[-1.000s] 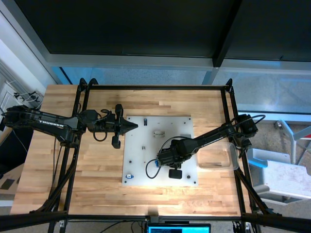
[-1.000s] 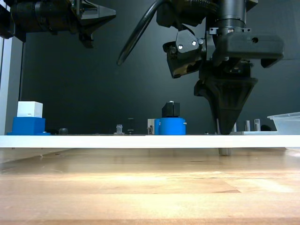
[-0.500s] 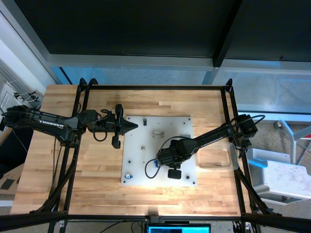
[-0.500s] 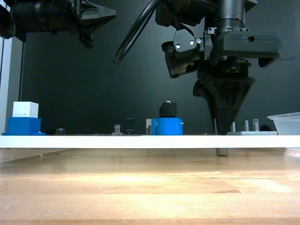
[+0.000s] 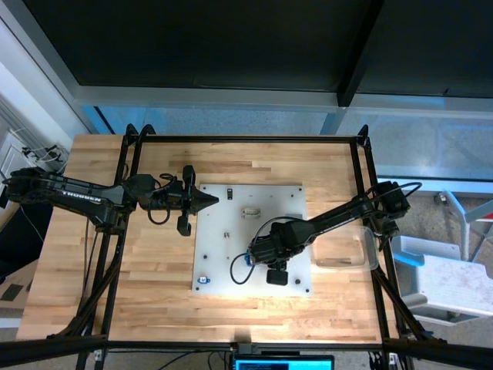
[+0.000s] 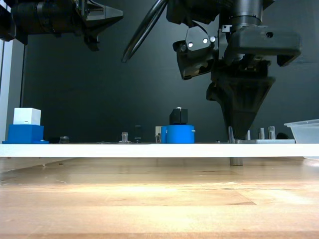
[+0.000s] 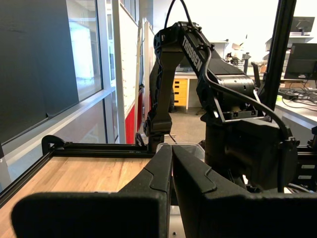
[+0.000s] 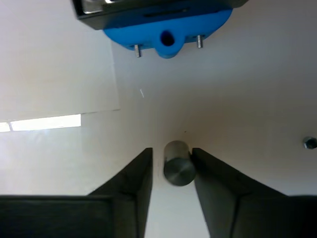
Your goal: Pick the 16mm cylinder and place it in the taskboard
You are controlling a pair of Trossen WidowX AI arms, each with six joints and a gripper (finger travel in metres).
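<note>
Your right gripper [image 8: 171,153] points straight down over the near right part of the large flat white square taskboard [image 5: 219,254]. Its two dark fingers are parted only a little. The tiny short grey metal 16mm cylinder [image 8: 178,168] stands upright on the board between them. It touches one finger [image 8: 210,178], and a sliver of white shows between it and the other, so nothing is clamped. How deep the peg sits in the board you cannot tell. Just beyond the fingertips lies a blue plastic part [image 8: 166,29] with a round hole and two small screws. Your left gripper [image 5: 209,198] hangs well above the board's far left edge, aimed at the other arm, its fingers pressed together on nothing. The board lies on a pale wooden butcher-block table [image 5: 154,308] ringed by a black metal frame [image 5: 246,139]. A clear plastic tray [image 5: 343,266] sits just beside the board's right edge. A lit screen [image 5: 283,362] peeks in at the table's near edge. Behind the table you see a dark panel and blue-tinted glass. The left wrist view looks past the right arm into a bright office with windows, a yellow cabinet [image 7: 181,94] and desk monitors.
</note>
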